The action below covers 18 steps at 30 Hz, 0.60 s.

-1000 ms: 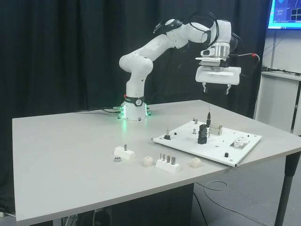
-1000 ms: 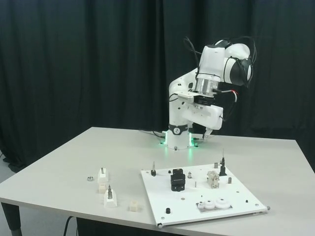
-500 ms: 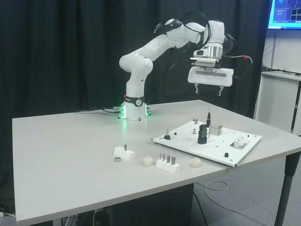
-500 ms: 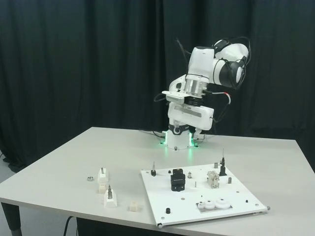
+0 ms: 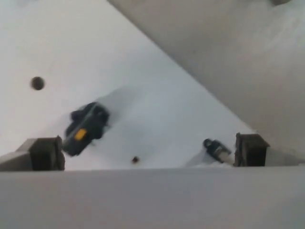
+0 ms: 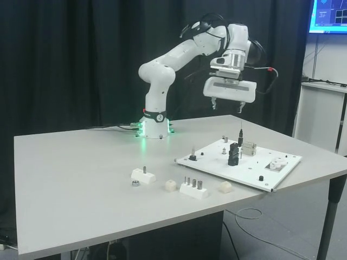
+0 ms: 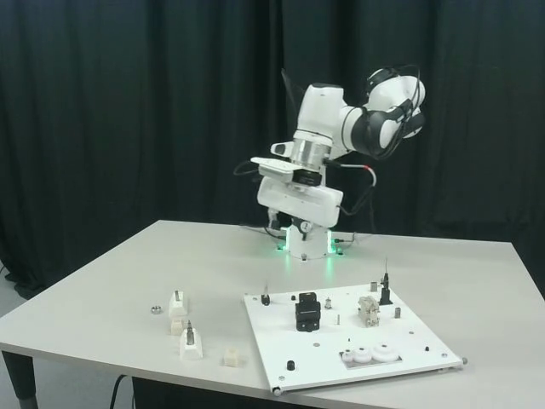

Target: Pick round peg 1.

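Gripper is high up over the far side of the table, fingers spread wide and empty; wrist view confirms, both fingertips far apart w/ nothing between. Wrist cam looks down at the white assembly board and a black part on it, not at any peg holder. Target: grey round pegs stand upright in the white 3-peg block near the table's front edge, plus one more in a single-peg block beside it; can't tell which is round peg 1. All well apart from the gripper.

Risks, my read: wrong peg grabbed, since the three sit close together in a row and look alike. Wide fingers could clip a neighbour peg on descent and knock it or drag the loose block. An off-centre or tilted approach could jam the peg in its hole and lift the whole block. Loose nut and small blocks nearby could get bumped too.
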Available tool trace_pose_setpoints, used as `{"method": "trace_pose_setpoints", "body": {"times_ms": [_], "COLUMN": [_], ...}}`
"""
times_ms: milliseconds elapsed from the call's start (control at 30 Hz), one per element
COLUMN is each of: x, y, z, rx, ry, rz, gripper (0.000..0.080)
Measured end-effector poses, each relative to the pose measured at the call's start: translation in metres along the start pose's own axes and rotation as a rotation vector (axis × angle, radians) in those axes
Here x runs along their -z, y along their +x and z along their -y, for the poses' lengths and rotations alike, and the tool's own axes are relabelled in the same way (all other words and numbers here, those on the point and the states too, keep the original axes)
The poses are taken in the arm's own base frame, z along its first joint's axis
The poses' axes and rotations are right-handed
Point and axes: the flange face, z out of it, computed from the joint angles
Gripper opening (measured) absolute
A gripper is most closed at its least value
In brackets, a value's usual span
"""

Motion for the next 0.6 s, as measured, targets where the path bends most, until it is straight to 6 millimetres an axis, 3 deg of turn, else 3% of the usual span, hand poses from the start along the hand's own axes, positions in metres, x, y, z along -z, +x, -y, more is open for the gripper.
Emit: {"method": "trace_pose_setpoints", "body": {"times_ms": [600], "x": [-0.035], "y": [0.068], "z": [-0.026], "rx": [0.322], "ry": [-0.017], "rz": [0.042], "gripper": [0.08]}}
